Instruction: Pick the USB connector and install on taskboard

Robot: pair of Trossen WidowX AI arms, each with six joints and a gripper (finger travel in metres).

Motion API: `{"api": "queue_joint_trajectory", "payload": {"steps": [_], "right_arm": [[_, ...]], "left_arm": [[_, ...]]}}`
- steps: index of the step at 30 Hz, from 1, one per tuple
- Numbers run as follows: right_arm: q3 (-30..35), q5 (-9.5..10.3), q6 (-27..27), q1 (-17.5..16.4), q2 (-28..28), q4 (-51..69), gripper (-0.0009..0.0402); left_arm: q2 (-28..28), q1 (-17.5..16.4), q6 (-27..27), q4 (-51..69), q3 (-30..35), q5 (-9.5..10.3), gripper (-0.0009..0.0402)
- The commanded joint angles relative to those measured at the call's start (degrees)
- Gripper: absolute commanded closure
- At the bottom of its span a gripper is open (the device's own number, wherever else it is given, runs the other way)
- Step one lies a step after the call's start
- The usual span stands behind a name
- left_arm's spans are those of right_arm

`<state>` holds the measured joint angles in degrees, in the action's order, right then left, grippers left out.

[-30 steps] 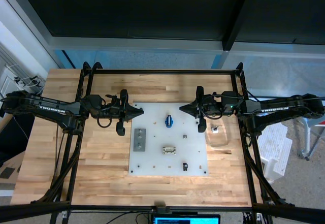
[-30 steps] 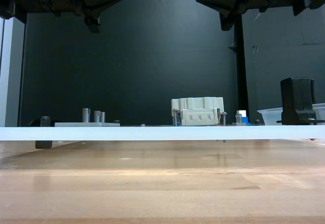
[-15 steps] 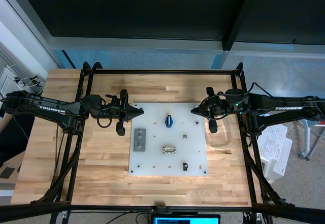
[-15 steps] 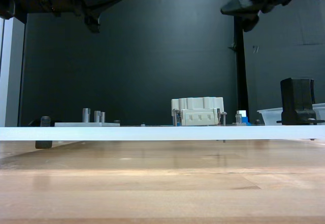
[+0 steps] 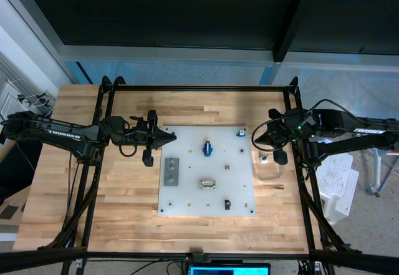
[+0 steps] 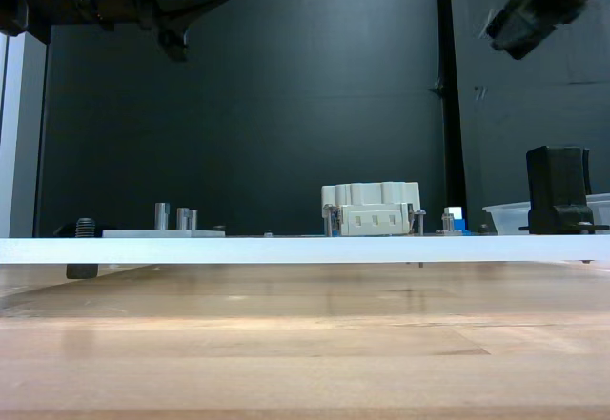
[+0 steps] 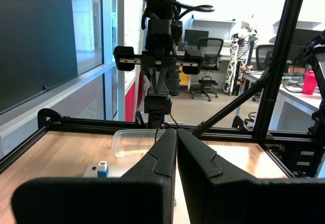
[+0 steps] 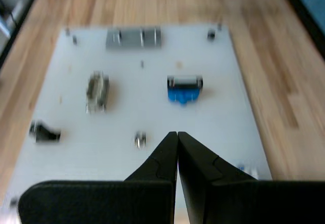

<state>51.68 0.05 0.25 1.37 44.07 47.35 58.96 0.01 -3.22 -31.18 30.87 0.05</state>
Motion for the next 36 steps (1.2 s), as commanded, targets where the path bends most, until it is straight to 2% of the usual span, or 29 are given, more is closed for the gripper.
{"api": "queue_joint_trajectory", "payload": {"steps": [1, 12, 22, 24, 27, 31, 36], "right_arm": [[2.05, 0.0, -0.9, -0.09, 0.02, 6.99, 0.0393], [3.74, -0.09, -2.29, -0.24, 0.07, 22.43, 0.0393], [1.68, -0.57, -5.22, -0.37, 3.41, 25.9, 0.0393], [0.98, -1.51, -5.29, -0.39, 3.85, 25.94, 0.0391], [-0.39, -3.1, -5.29, -0.52, 5.29, 26.23, 0.038], [-1.77, -3.3, -5.22, -0.98, 7.91, 26.1, 0.0353], [-3.43, -3.48, -4.94, -3.32, 10.69, 24.92, 0.0318]], "left_arm": [[0.0, -0.02, 0.0, 0.0, 0.0, 0.0, 0.0393], [0.0, 0.0, 0.0, 0.0, 0.0, 0.0, 0.0393], [0.0, 0.0, 0.0, 0.0, 0.0, 0.0, 0.0393], [0.0, -0.02, 0.0, 0.0, 0.0, 0.0, 0.0393], [0.0, -0.02, 0.0, 0.0, 0.0, 0.0, 0.0393], [0.0, 0.0, 0.0, 0.0, 0.0, 0.0, 0.0393], [0.0, -0.02, 0.0, 0.0, 0.0, 0.0, 0.0393]]}}
